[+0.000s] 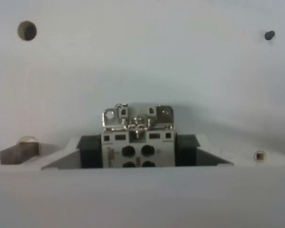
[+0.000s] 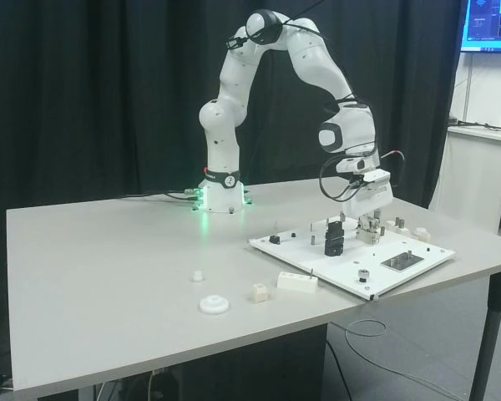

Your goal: Insert waterproof.

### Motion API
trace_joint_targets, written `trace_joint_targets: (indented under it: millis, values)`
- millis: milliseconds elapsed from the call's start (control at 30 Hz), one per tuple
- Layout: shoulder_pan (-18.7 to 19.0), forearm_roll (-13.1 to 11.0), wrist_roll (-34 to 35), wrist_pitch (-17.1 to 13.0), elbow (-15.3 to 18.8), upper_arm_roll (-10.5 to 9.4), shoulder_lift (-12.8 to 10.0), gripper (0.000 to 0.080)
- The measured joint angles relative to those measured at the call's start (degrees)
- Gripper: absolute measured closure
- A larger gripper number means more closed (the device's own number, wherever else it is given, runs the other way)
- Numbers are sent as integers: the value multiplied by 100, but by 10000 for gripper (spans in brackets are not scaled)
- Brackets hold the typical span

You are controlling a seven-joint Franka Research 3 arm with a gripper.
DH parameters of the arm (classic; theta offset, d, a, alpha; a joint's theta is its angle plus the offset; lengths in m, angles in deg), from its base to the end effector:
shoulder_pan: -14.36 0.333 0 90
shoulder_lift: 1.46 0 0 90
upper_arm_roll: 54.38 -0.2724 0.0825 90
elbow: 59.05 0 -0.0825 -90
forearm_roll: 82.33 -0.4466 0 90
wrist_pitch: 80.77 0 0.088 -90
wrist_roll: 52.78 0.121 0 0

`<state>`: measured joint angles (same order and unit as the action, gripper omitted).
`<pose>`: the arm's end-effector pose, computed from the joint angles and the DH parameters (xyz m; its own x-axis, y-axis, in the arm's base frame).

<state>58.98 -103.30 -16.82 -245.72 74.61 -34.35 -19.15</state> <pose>0.5253 0.2052 0.1295 0.8524 -0.4976 0.1603 -0.4622 -0.8606 -0.2138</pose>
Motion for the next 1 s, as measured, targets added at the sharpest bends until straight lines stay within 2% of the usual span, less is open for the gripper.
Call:
trace_joint_targets:
  millis: [1000]
  values:
    - [1,-2,108,-50,10,-28,-3,482]
